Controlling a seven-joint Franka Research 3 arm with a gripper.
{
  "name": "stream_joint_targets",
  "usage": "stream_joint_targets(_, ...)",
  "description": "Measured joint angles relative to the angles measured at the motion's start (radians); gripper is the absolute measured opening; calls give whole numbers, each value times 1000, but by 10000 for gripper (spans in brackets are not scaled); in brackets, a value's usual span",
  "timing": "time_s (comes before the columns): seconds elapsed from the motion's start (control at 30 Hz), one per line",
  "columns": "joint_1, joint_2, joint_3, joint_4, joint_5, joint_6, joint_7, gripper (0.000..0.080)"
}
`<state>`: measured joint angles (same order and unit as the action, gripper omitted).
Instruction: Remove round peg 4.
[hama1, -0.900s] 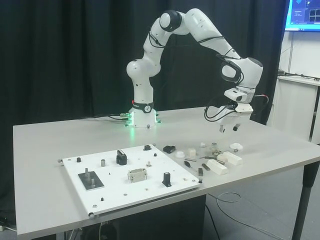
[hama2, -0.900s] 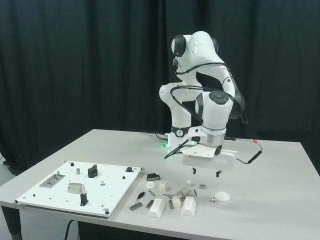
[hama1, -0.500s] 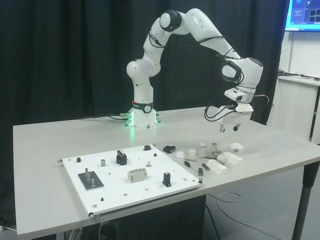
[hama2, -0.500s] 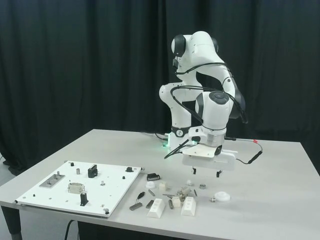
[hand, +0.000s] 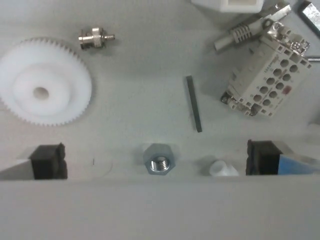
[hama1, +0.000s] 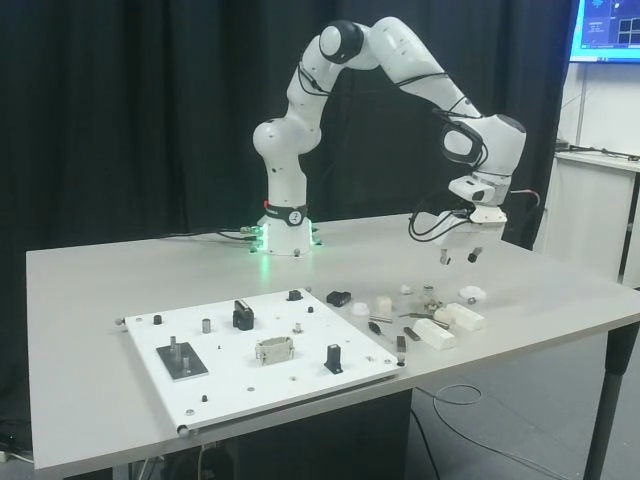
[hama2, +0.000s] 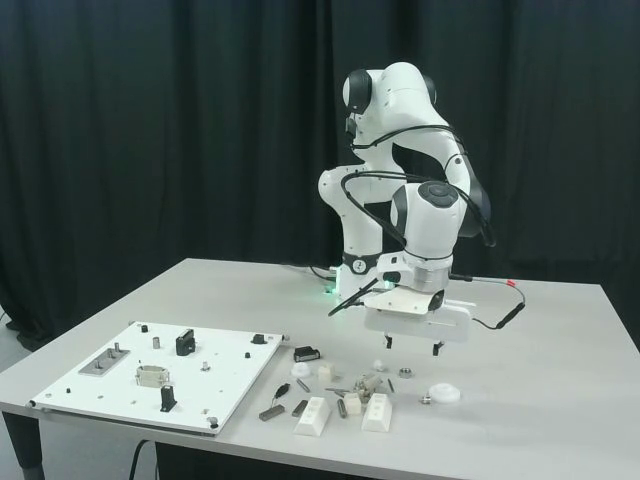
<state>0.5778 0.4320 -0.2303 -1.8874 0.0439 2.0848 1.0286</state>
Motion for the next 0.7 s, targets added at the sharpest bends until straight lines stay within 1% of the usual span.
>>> stream_joint_targets(0.23,0,-2,-1,0,-12,4,6,800)
stream_joint_targets(0.7,-3,-6,-4,0,-18,6,9,800)
